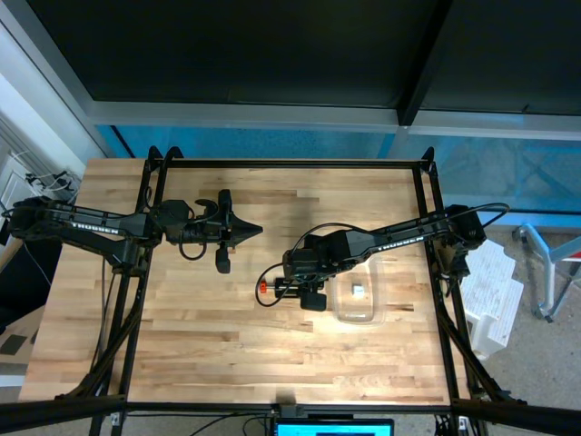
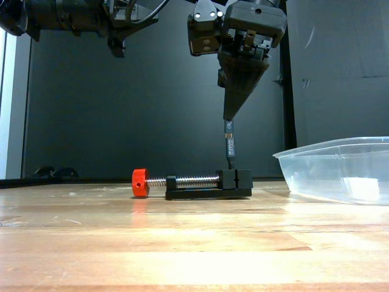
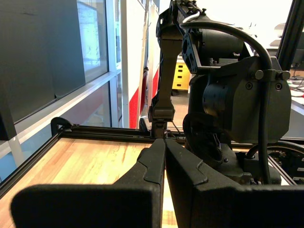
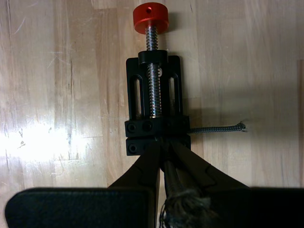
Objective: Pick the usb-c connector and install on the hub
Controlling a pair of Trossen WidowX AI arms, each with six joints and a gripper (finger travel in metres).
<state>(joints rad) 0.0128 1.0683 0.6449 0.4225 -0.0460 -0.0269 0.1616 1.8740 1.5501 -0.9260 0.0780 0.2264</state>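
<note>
A clear plastic rectangular tray (image 1: 368,313) sits on the pale wooden table (image 1: 227,363) between the middle and the right edge. It holds one small pale grey square piece (image 1: 358,291), which lies flat on its floor. Just beside the tray, on the side toward the table's left edge, lies the hub (image 2: 237,180), a small black rectangular block. It sits flat on the wood with its long axis running left to right, and its orange-red knob (image 2: 140,182) on a threaded metal screw (image 2: 191,180) points toward the left edge. The right gripper (image 2: 229,115) hangs straight down over the hub's blocky end, the end nearer the tray. Its fingers are pinched tight on the upper end of the usb-c connector (image 2: 229,145), a tiny dark stubby plug. The plug stands upright with its long axis vertical, and its lower tip meets the top of the hub's block. From the right wrist camera, the closed fingers (image 4: 147,164) hide the exact point of contact. A short grey braided cord (image 4: 218,128) with a frayed end sticks out sideways from the hub across the wood. The left gripper (image 1: 258,229) hovers above the table toward the left edge, well apart from the hub and pointing toward the right edge. Its fingers (image 3: 154,159) are pressed together and hold nothing.
</note>
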